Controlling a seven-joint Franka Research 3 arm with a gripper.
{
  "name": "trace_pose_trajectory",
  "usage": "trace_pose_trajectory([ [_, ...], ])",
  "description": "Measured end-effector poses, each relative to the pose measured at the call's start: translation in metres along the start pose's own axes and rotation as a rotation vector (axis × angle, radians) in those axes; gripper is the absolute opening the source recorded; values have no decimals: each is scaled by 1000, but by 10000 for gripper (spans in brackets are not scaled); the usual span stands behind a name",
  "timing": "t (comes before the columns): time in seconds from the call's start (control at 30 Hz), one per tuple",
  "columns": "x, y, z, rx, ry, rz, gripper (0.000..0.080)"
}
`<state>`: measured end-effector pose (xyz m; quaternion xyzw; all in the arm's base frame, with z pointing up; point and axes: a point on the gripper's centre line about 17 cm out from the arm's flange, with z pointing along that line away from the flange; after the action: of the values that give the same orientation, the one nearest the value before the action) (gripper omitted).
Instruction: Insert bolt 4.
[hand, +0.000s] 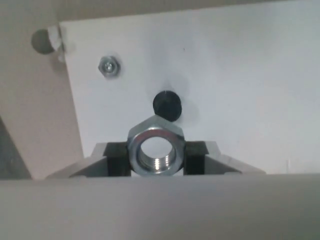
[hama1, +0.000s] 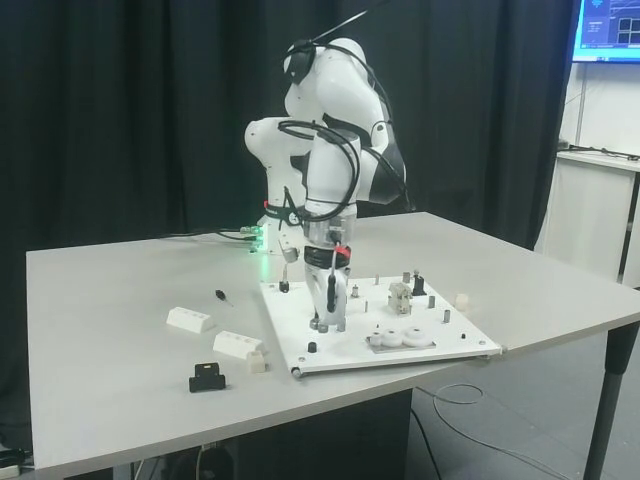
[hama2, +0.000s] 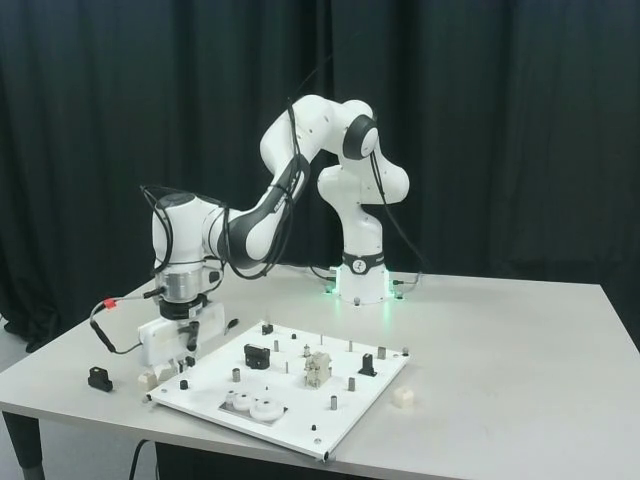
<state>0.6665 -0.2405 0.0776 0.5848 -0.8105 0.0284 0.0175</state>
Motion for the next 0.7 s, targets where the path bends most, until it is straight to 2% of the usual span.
trace_pose_trajectory([
  [0.43, 17, -3, -17, 9, 58, -45, 226],
  [0.7, 22, -4, -26, 10, 72, -62, 226],
])
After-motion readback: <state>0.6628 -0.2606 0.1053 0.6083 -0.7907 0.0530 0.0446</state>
